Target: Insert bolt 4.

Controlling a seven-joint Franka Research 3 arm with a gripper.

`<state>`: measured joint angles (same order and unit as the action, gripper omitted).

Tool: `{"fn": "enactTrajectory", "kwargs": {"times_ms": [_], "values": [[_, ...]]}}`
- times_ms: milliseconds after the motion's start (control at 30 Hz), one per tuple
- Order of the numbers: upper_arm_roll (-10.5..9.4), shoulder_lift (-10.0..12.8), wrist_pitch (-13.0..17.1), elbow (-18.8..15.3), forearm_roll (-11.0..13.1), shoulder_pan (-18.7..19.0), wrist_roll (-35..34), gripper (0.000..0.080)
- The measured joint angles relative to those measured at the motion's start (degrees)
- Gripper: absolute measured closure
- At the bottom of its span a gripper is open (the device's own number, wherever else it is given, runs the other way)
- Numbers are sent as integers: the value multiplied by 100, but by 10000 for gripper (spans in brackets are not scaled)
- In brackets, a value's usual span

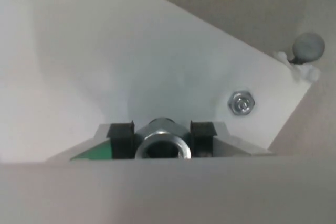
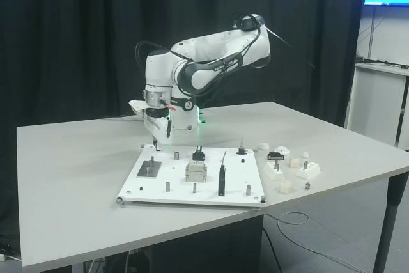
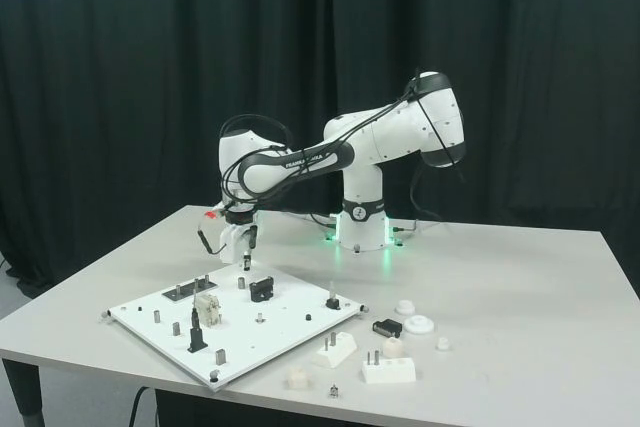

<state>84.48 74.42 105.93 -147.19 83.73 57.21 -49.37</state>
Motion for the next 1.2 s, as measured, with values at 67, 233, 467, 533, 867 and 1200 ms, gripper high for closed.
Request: {"fn": "enactTrajectory", "kwargs": {"times_ms": [67, 233, 467, 533, 867, 1200], "values": [[-1, 1, 3, 0, -3, 0, -194, 577], [-7, 3, 19, 0, -15, 8, -820, 577], [-23, 6, 81, 2, -80, 51, -1815, 577], [-29, 6, 104, 6, -104, 67, -2109, 577], [-68, 7, 260, 8, -228, 171, -3252, 577], [-88, 8, 334, 8, -313, 225, -4036, 577]]}}
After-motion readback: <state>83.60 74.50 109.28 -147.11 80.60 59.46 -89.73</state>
